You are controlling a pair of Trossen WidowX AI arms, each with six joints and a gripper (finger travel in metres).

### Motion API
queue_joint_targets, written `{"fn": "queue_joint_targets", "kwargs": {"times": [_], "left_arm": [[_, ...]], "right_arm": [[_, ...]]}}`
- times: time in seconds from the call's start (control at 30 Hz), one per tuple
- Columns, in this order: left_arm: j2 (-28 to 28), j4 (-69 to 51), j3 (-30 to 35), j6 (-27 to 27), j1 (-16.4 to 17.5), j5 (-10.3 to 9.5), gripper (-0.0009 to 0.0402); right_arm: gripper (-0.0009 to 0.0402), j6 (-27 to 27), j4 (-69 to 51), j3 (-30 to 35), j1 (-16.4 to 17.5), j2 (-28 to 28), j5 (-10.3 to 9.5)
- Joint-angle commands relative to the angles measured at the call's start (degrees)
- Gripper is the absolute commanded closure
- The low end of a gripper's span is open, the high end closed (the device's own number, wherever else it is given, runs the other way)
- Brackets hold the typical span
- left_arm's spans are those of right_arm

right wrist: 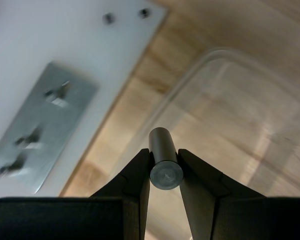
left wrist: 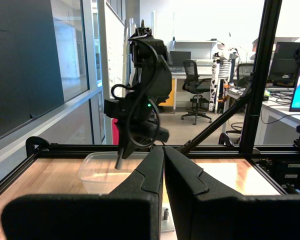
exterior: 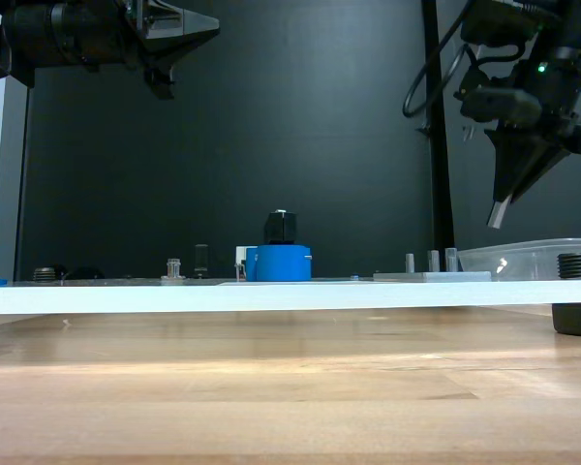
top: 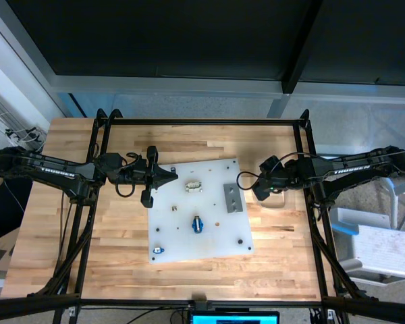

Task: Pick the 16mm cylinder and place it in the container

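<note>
The 16mm cylinder (right wrist: 164,156) is a short silver-grey peg clamped between the fingers of my right gripper (right wrist: 165,167). It hangs over the near edge of the container (right wrist: 240,110), a clear plastic tub on the wood right of the board. From table height the right gripper (exterior: 499,215) points down just above the container's rim (exterior: 533,254). My left gripper (top: 165,175) is shut on nothing and hovers high over the board's left edge; its fingers (left wrist: 155,165) are pressed together.
The white task board (top: 189,236) carries a grey metal block (top: 233,197) with pegs, a blue-clad part (top: 197,223) and small fittings. The block (right wrist: 40,125) lies just left of the container. A black frame rail (top: 310,175) runs past the right arm.
</note>
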Motion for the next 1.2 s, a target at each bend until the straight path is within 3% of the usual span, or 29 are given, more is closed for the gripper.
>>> {"fn": "queue_joint_targets", "kwargs": {"times": [0.03, 0.17, 0.73, 1.2], "left_arm": [[0.0, 0.0, 0.0, 0.0, 0.0, 0.0, 0.0393], [0.0, 0.0, 0.0, 0.0, 0.0, 0.0, 0.0393], [0.0, 0.0, 0.0, 0.0, 0.0, 0.0, 0.0393], [0.0, 0.0, 0.0, 0.0, 0.0, 0.0, 0.0393]], "right_arm": [[0.0393, 3.7, 0.0, -1.0, 0.0, -0.3, 2.12], [0.0393, 5.9, 0.0, -2.2, 0.0, -0.4, 3.32], [0.0393, 10.7, 2.8, -8.3, 0.0, -0.3, 3.3], [0.0393, 10.7, 11.7, -14.8, 0.2, 0.1, 3.61]]}}
